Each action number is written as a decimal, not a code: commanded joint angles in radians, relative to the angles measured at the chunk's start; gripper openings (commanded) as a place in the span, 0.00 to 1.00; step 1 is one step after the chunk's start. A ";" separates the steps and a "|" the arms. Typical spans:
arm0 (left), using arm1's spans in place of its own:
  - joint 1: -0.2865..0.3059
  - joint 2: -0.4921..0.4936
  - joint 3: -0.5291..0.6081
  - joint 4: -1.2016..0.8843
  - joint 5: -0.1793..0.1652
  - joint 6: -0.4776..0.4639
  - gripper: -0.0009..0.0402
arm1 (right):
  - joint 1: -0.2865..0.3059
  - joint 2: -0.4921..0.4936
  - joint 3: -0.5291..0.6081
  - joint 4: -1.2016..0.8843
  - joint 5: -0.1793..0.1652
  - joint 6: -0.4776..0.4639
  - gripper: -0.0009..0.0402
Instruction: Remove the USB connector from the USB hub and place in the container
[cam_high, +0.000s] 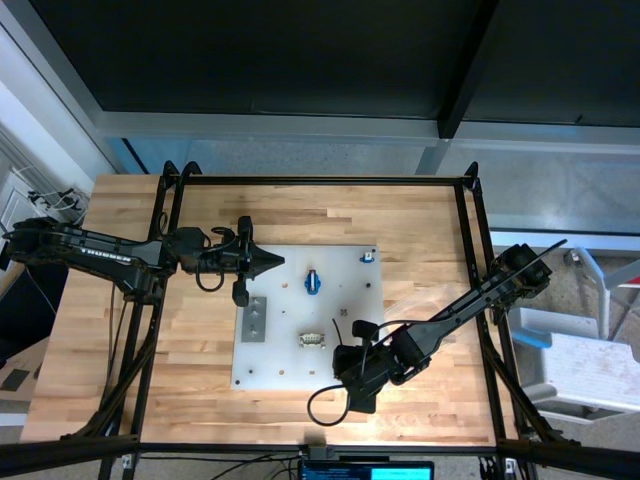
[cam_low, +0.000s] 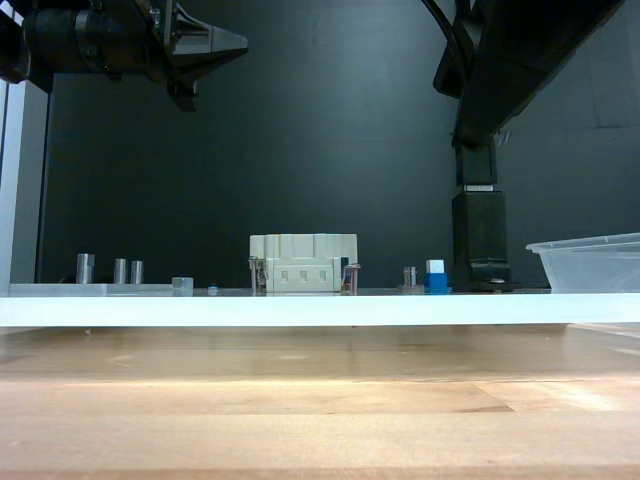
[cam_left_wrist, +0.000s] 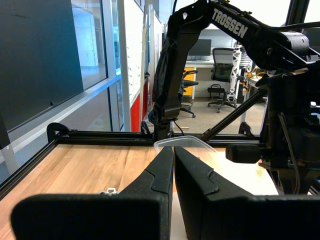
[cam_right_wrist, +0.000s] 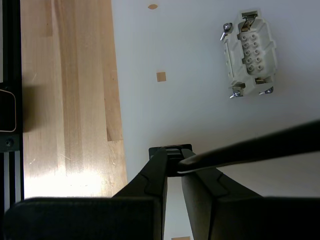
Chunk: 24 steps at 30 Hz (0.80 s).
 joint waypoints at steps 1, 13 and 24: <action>0.000 0.000 0.000 0.000 0.000 0.000 0.02 | 0.000 0.000 0.016 -0.004 -0.003 -0.014 0.02; 0.000 0.000 0.000 0.000 0.000 0.000 0.02 | -0.014 0.097 0.185 -0.163 -0.056 -0.116 0.02; 0.000 0.000 0.000 0.000 0.000 0.000 0.02 | -0.023 0.127 0.227 -0.217 -0.083 -0.135 0.02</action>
